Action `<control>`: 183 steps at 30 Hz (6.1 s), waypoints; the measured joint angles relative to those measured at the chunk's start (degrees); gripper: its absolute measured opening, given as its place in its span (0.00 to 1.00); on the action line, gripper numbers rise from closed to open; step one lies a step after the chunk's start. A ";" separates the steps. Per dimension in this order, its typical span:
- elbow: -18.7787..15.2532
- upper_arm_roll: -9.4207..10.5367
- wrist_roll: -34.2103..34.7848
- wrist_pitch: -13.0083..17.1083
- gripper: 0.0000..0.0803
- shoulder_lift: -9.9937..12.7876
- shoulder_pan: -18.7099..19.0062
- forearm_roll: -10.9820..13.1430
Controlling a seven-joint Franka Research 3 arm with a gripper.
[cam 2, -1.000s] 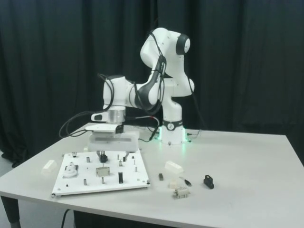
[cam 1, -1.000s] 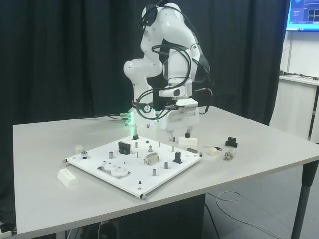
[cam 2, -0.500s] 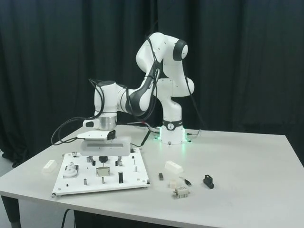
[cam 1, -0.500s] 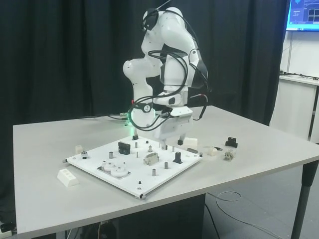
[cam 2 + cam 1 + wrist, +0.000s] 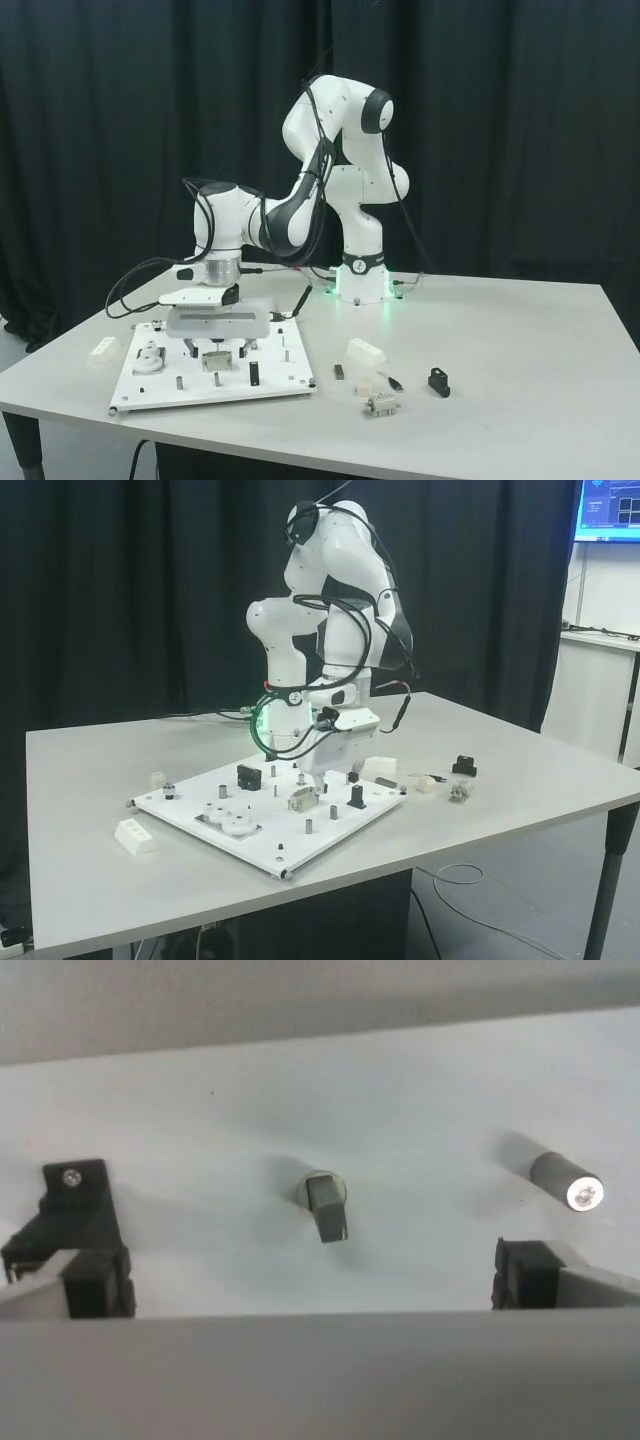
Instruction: Remove square peg 3.
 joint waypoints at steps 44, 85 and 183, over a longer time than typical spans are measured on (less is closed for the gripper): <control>9.58 5.55 -3.14 -5.85 1.00 8.50 -7.09 0.00; 14.79 6.91 -3.48 -12.41 0.10 11.35 -9.09 0.31; 7.88 7.03 -4.16 -3.53 0.10 7.76 -8.03 1.42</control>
